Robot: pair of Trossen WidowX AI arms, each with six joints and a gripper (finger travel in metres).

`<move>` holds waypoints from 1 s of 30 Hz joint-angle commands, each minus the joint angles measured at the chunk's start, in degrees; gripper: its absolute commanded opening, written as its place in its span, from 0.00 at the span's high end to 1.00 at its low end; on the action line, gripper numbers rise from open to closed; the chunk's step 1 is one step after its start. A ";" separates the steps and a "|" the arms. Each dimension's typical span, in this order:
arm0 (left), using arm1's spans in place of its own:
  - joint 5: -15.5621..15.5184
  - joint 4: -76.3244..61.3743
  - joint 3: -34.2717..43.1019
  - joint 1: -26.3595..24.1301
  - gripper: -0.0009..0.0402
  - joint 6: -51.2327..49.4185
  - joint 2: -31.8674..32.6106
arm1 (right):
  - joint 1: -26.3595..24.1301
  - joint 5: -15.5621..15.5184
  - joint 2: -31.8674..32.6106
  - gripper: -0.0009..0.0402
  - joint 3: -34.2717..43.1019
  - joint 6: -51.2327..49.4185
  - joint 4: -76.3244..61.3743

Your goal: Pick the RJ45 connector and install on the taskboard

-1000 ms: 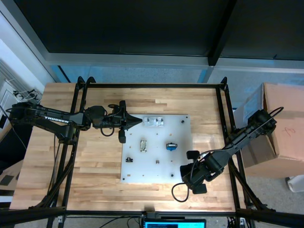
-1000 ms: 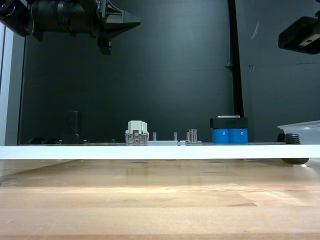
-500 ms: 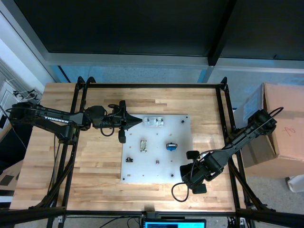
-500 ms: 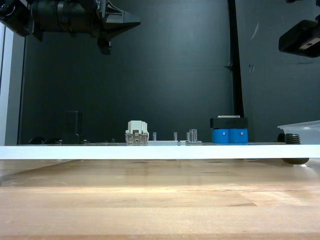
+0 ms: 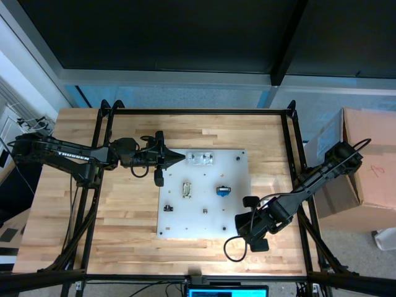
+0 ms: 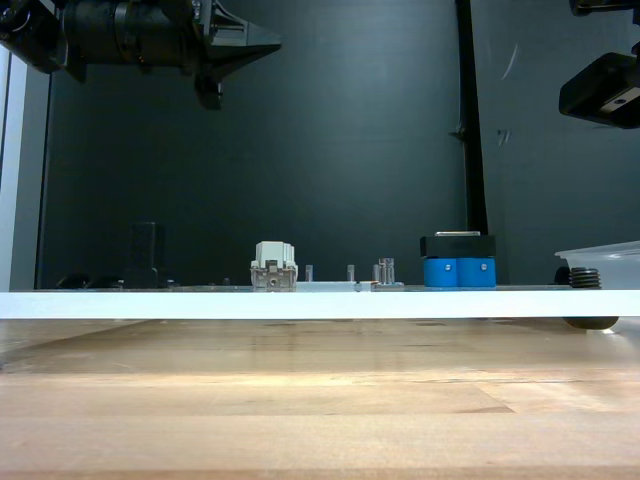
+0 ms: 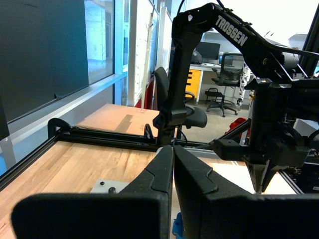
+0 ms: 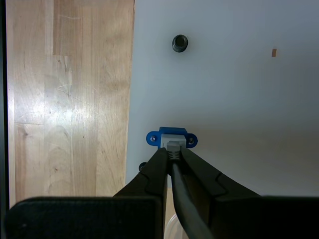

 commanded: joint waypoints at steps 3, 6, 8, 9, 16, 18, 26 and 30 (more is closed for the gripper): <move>0.00 0.02 0.00 0.02 0.98 0.00 0.00 | 0.07 -0.39 0.04 0.96 0.00 -0.02 -0.24; 0.00 0.00 0.00 0.00 0.98 0.00 0.00 | 0.09 -0.39 -0.28 0.91 0.00 0.02 -0.22; 0.00 0.02 0.00 0.00 0.98 0.00 0.02 | 0.09 -0.39 -0.50 0.87 0.00 0.02 -0.09; 0.00 0.02 0.00 0.02 0.98 0.00 0.02 | 0.09 -0.37 -0.59 0.85 0.00 0.02 0.00; 0.00 0.02 0.00 0.00 0.98 0.00 0.02 | 0.07 -0.22 -1.07 0.66 1.25 -0.02 -1.62; 0.00 0.00 0.00 0.00 0.98 0.00 0.00 | 0.02 -0.24 -1.92 0.61 1.60 0.00 -2.80; 0.00 0.02 0.00 0.00 0.98 0.00 0.02 | -0.20 -0.02 -7.67 0.55 1.46 0.68 -5.84; 0.00 0.02 0.00 0.02 0.98 0.00 0.02 | -0.24 0.02 -9.16 0.55 1.44 0.94 -7.39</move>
